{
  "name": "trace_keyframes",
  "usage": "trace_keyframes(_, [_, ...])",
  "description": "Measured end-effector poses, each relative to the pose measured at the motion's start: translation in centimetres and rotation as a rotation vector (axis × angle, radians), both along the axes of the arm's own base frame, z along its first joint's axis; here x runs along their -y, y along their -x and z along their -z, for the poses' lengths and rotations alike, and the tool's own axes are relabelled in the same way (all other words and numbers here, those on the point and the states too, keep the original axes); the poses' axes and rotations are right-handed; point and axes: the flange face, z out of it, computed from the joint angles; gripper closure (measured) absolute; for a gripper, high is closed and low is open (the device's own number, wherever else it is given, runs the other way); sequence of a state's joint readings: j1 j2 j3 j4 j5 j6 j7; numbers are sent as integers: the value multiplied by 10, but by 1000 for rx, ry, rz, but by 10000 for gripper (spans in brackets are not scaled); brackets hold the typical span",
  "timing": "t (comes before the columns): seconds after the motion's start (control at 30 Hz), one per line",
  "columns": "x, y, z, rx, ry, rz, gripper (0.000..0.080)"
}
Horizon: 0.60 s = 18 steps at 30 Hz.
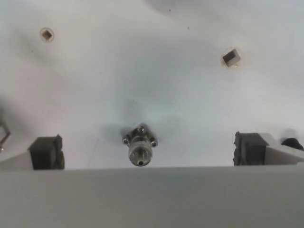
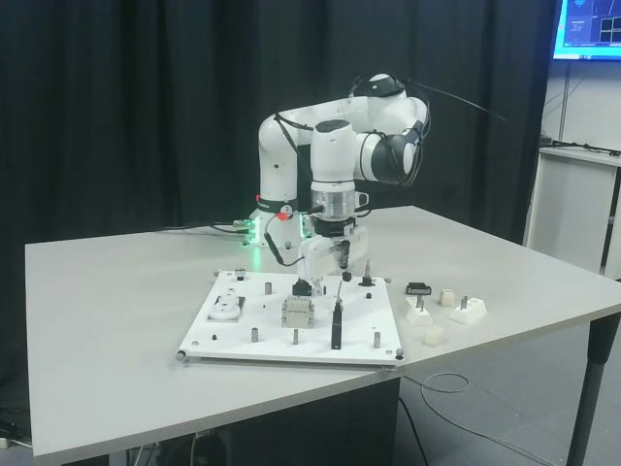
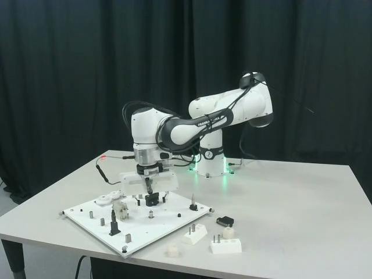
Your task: Pick square peg 3.
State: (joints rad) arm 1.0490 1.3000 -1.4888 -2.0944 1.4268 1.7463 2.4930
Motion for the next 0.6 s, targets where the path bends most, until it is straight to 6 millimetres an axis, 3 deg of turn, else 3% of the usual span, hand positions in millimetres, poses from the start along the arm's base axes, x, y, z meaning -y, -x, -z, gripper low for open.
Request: trace_keyframes(0.6, [2, 1, -5, -1, 4, 1, 3])
